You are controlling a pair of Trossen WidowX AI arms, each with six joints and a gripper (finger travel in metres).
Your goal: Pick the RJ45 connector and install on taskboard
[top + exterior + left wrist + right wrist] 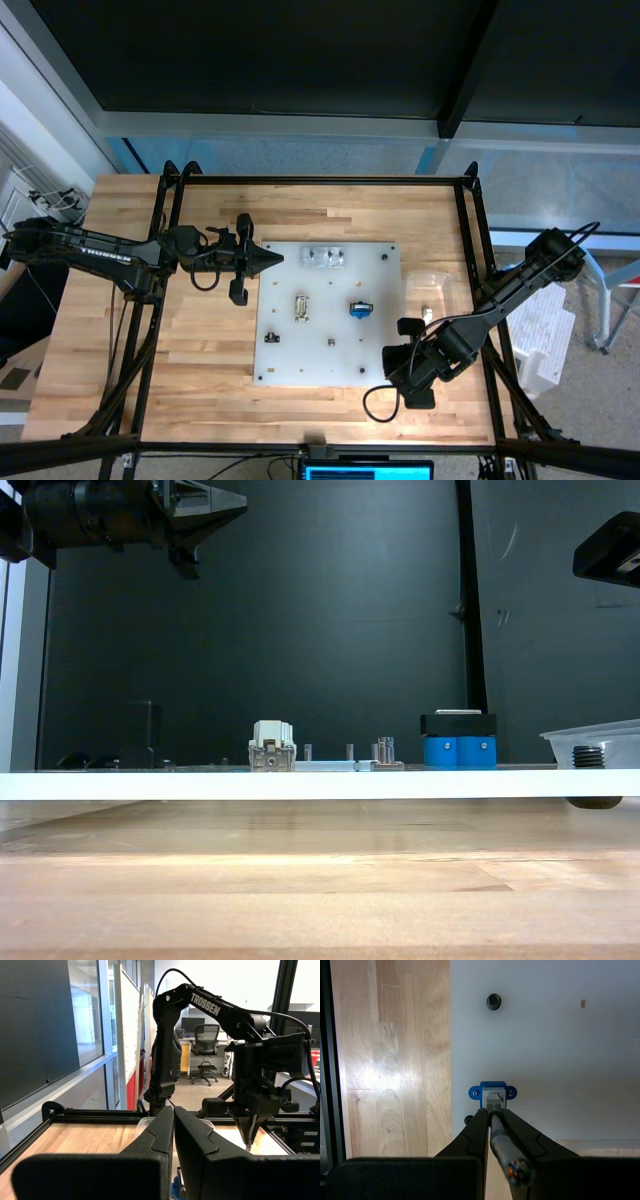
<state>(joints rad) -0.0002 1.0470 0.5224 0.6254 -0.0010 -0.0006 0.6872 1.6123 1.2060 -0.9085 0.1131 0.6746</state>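
My right gripper is shut on the RJ45 connector, a whitish plug on a short grey cable stub that runs back between the fingers. The plug points down at a small blue fixture near the corner of the white taskboard. I cannot tell whether plug and fixture touch. From above, the right gripper hangs over the near right corner of the taskboard and hides the plug. My left gripper is shut and empty, raised over the board's left edge, its fingers pressed together.
A clear plastic tray lies on the wood just right of the board. On the board stand a silver block, a beige socket and a blue and black part. A black frame runs around the table.
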